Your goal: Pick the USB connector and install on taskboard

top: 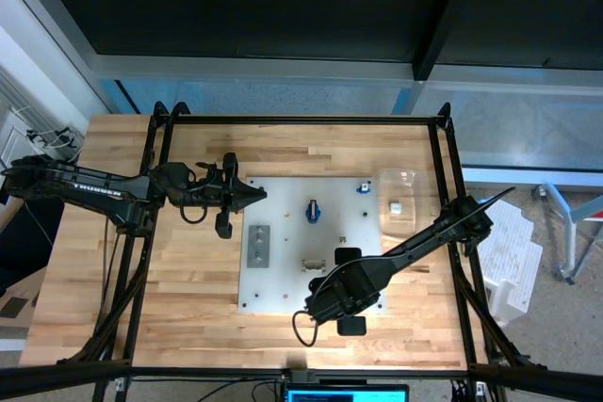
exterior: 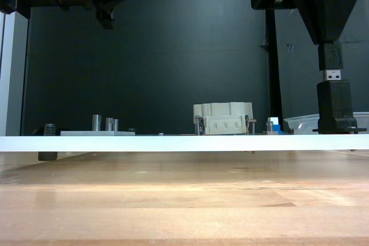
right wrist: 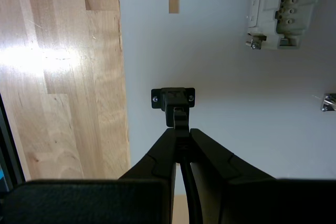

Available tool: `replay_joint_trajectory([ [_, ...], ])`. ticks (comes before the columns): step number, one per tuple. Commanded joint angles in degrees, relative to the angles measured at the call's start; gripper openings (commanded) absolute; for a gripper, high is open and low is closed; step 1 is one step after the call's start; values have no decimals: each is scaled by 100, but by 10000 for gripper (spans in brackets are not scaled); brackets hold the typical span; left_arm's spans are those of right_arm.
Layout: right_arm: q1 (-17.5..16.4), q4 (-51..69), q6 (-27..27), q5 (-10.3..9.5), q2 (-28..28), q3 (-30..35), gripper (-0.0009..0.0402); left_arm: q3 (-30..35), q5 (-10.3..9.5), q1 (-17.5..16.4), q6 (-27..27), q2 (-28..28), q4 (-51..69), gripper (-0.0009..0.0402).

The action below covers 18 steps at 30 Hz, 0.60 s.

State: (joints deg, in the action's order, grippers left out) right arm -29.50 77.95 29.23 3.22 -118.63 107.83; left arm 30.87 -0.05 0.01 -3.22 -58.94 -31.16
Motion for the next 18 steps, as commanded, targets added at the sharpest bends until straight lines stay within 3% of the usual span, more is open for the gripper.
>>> replay_joint_trajectory([
  [1,-2,-114,2,2,0,-114,0,0,0,0,0,-2,-2,0],
  [18,-2,-415,-74,-26,2,-385,0,0,0,-2,0,-2,-2,0],
])
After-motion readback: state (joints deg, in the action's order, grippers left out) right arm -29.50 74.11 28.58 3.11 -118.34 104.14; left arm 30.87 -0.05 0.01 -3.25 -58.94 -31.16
